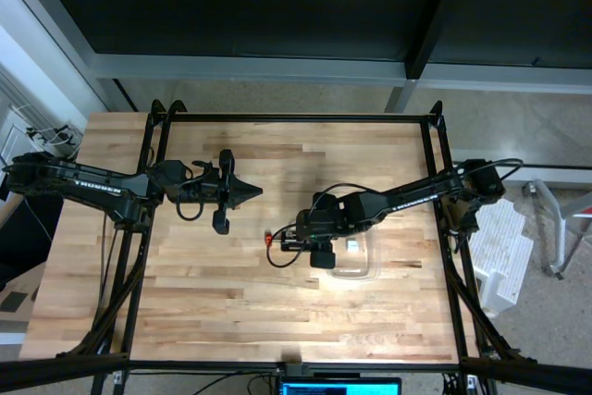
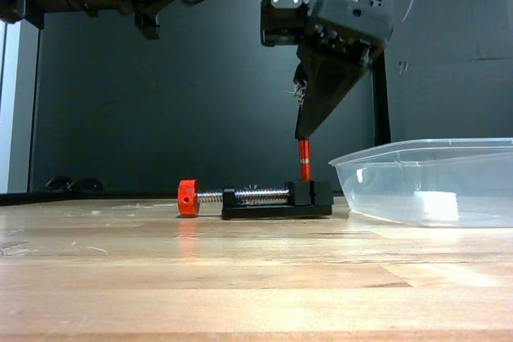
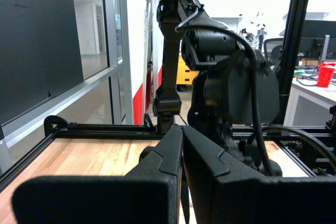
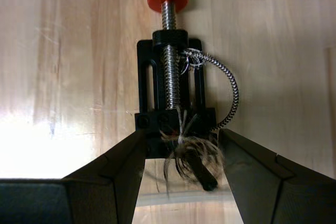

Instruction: Remove the RCA connector from the receptacle and place in the container

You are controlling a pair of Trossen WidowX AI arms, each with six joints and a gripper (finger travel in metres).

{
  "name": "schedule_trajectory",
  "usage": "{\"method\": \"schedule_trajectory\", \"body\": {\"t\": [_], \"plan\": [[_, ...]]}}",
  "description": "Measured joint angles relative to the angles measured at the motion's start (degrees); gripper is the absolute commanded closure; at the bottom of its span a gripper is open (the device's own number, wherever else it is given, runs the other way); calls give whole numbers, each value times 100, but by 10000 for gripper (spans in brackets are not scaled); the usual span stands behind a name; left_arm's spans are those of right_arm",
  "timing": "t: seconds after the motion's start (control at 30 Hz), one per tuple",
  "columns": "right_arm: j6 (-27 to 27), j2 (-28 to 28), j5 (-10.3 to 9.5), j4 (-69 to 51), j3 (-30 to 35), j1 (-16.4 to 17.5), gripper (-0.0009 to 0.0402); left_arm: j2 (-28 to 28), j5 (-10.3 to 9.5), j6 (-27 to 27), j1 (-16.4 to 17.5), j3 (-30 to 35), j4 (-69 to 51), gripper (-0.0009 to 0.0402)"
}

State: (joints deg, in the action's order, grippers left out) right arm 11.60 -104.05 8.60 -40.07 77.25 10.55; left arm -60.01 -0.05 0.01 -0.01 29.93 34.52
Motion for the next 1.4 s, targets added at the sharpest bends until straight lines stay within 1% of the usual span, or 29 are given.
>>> {"method": "schedule_trajectory", "body": {"t": [0.2, 0.3, 0.57, 1.4], "plan": [[-9, -144, 0, 74, 0, -2, 208, 0, 0, -2, 0, 0, 0, 393], [-15, -144, 90, 74, 0, 0, 216, 0, 2, 0, 0, 2, 2, 393], [-35, -144, 87, 52, 0, -4, 241, 0, 0, 0, 0, 2, 0, 393], [-79, -144, 81, 24, 0, -7, 375, 0, 0, 0, 0, 0, 2, 393]]}}
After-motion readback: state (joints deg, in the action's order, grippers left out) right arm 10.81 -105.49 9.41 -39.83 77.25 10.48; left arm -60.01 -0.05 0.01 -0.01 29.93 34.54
